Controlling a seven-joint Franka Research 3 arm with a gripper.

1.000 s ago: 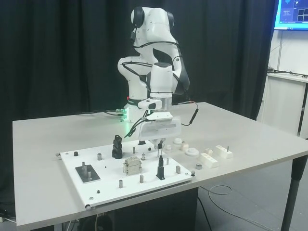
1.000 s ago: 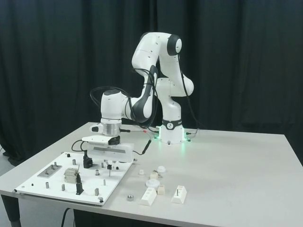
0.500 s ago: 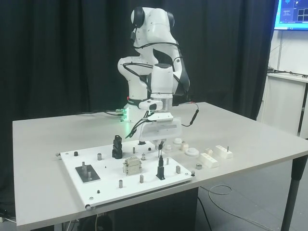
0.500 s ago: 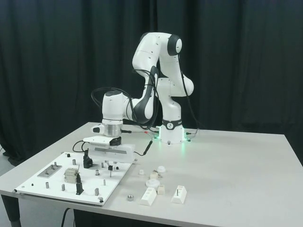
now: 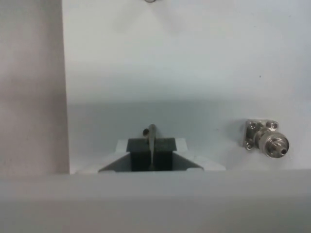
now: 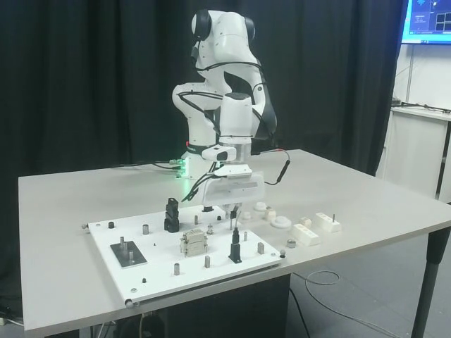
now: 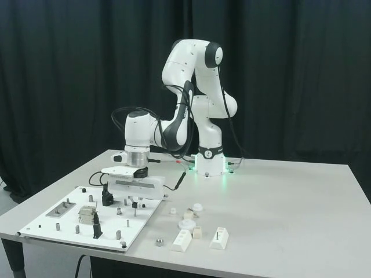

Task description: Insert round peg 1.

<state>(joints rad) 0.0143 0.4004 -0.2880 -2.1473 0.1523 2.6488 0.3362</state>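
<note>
My gripper (image 5: pixel 150 160) holds round peg 1 (image 5: pixel 152 145), a thin grey pin, upright between narrowly set black fingers (image 5: pixel 138 154), just above the white board (image 6: pixel 211 271). A metal connector (image 5: pixel 267 140) lies at three o'clock; the board edge at nine o'clock.

Flat white assembly board (image 6: pixel 151 271) on the grey tabletop (image 6: pixel 56 211), white robot arm (image 6: pixel 224 84) behind it, small white plastic blocks (image 7: pixel 200 234) beside the board.
</note>
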